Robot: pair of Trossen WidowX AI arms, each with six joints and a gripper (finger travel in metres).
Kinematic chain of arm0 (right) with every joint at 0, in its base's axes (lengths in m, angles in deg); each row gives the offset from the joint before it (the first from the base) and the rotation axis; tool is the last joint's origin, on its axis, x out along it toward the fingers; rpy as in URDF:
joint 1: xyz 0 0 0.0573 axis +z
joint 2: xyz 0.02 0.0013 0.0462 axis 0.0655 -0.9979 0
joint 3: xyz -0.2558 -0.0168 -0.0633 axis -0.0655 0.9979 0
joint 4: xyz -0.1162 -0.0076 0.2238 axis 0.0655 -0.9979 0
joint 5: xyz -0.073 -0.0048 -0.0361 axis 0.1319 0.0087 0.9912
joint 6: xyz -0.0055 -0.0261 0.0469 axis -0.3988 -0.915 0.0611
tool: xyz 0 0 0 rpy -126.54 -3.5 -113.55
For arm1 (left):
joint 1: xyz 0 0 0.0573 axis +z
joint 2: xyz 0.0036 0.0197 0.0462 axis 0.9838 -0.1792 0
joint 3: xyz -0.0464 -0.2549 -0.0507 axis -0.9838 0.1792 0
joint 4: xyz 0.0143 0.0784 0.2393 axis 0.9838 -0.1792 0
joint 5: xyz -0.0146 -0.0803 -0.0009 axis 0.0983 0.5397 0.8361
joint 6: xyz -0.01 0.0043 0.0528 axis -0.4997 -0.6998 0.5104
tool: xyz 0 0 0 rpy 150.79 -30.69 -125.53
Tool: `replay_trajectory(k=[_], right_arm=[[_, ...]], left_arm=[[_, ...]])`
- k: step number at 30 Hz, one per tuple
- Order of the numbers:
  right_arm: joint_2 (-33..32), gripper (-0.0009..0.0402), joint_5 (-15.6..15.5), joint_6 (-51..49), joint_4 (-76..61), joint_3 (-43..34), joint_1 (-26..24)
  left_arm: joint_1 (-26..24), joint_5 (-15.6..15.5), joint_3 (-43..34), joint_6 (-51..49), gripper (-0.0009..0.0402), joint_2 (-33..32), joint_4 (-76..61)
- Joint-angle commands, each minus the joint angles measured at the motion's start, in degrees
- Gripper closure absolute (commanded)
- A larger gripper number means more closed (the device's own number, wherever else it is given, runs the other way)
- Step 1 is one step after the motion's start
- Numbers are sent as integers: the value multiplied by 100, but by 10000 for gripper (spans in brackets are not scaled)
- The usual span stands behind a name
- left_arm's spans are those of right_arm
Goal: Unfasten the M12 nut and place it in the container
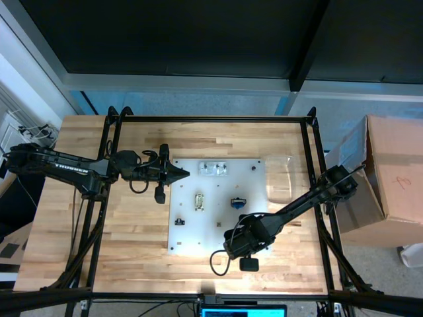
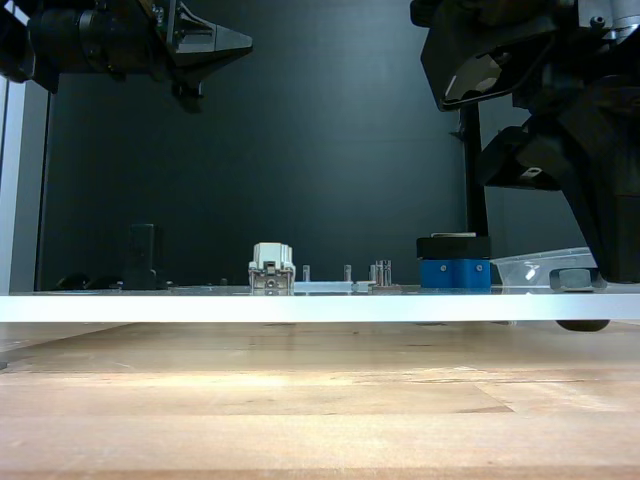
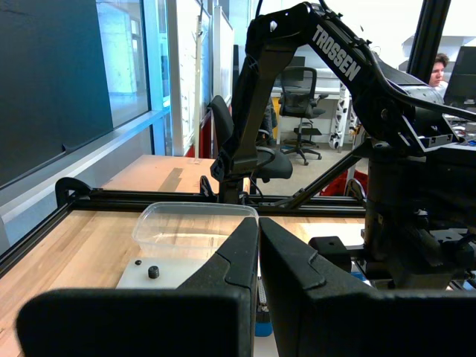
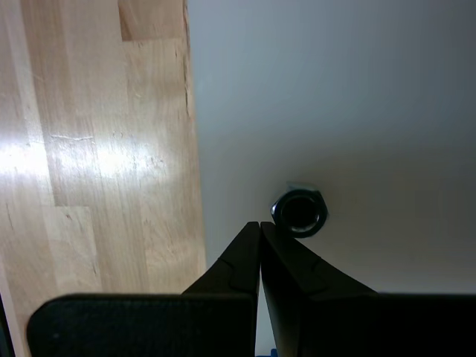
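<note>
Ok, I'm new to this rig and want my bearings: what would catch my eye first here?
The right pincer, shut on nothing, points down near the near right edge of the white board, the silver nut just beside its tips; whether it sits on its stud I cannot tell. The left pincer, also shut, hangs high over the board's far left edge.

A pale wooden desk [image 1: 73, 244] stands inside a black metal frame [image 1: 211, 119], with a cardboard box [image 1: 390, 172] beside its right edge. The bright room beyond has tall windows [image 3: 123, 63], an office chair [image 3: 299, 80] and a person [image 3: 437, 68].
</note>
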Motion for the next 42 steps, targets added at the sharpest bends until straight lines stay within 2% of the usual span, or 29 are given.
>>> replay_trajectory(k=[1, 13, 14, 15, 17, 18, 19, 22, 25, 36, 37, 42], right_arm=[[-2, 394, 131, 17, -55, 0, -2], [-2, 394, 155, -28, -79, 0, 0], [-2, 394, 308, -28, -142, 0, 0], [17, 394, 640, 59, -282, -17, 0], [33, 393, 1506, 420, -787, -116, 2], [50, 393, 1803, 516, -1021, -160, 4], [61, 393, 1915, 551, -1165, -195, 4], [173, 393, 1921, 560, -1305, -205, 4], [236, 393, 1674, 529, -1316, -243, 15], [422, 393, -560, 229, -879, -280, 0], [420, 393, -627, 203, -837, -278, 2], [328, 393, -555, 197, -448, -251, 0]], left_arm=[[0, 0, -2, 2, 393, 0, 0], [0, 0, -2, 2, 393, 0, 0], [2, 0, -2, 2, 393, 0, 0], [0, 0, -2, 2, 393, 0, 2], [0, 0, -2, 2, 393, 0, 0], [0, 0, -2, 2, 393, 0, 0], [0, 0, -2, 2, 393, 0, 2], [0, 0, -2, 2, 393, 0, 0], [2, 0, -2, 2, 393, 0, 2], [0, 0, -2, 2, 393, 0, -7], [0, 0, -2, 2, 393, 0, -7], [0, 0, -2, 2, 393, 0, 0]])
